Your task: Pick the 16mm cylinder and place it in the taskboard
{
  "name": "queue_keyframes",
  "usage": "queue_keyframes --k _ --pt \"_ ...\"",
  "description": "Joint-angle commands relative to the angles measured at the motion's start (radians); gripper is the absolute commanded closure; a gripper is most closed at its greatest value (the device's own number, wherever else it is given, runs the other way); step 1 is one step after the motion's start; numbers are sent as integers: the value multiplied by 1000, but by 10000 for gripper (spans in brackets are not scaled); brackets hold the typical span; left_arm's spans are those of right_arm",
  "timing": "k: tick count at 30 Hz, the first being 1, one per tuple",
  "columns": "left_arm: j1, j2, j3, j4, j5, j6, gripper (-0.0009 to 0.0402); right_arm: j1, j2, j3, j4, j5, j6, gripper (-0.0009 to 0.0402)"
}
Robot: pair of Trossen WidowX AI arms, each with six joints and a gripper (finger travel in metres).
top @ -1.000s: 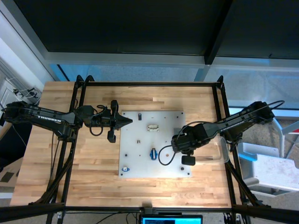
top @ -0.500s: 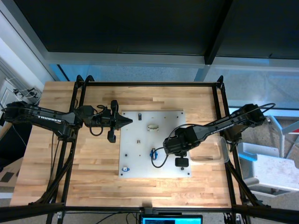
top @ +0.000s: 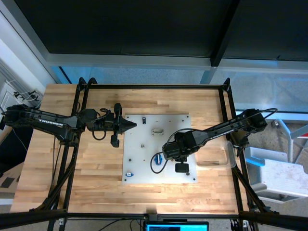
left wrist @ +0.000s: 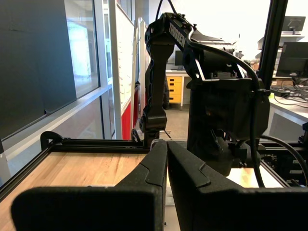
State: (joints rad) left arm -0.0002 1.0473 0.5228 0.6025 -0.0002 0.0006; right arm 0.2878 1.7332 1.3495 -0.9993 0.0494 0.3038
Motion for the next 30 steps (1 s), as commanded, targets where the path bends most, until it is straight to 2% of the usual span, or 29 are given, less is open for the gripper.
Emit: queue_keyframes --k 1,8,11,30 --pt "0 0 0 0 0 0 393 0 10 0 21 1 1 381" --pt "0 0 0 0 0 0 393 -5 32 2 47 -4 1 381" --pt "0 0 0 0 0 0 393 -8 43 2 58 -25 2 381" --pt "0 0 0 0 0 0 393 -9 59 2 85 -24 2 381"
